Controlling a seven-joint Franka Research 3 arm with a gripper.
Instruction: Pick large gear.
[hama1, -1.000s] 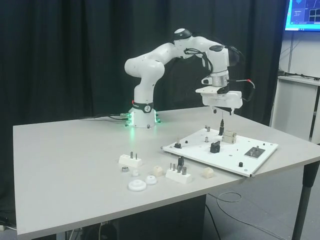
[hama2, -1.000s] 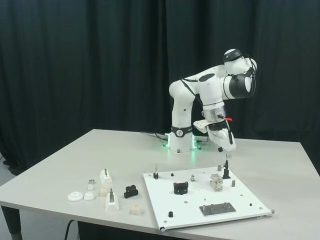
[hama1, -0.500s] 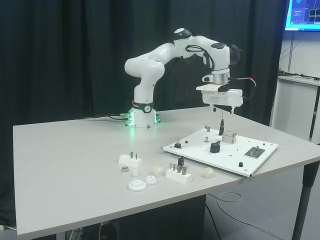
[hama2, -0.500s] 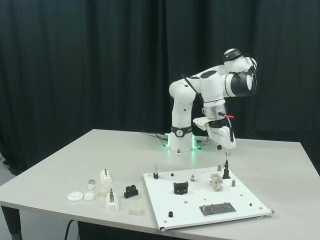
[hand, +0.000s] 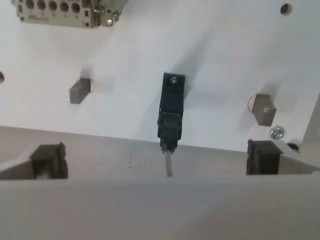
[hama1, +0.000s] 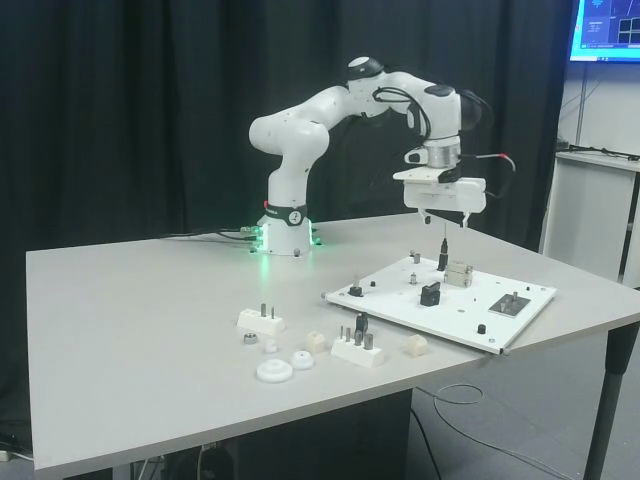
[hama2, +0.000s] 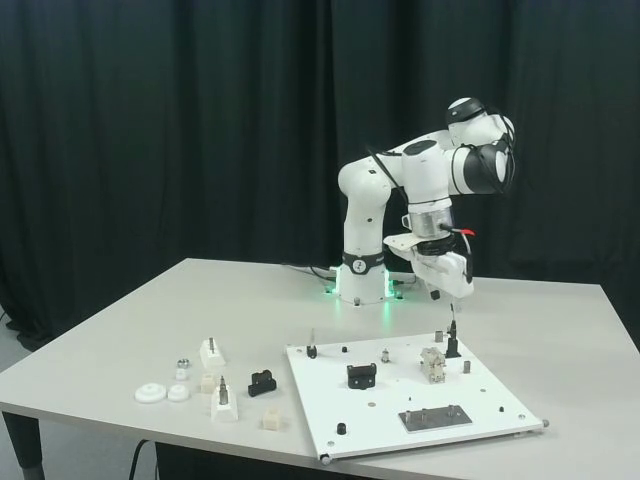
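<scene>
Risen a little since a second ago, claw (hama1: 444, 212) now higher above the white board (hama1: 520, 285) and clear of the black plug (hand: 170, 111) standing under it; holding nothing, fingers look spread in wrist view; large gear (hama1: 273, 373) lying flat on the grey worktop (hama1: 130, 310) near its front edge, well apart from the claw; probably lifting to travel across.
</scene>
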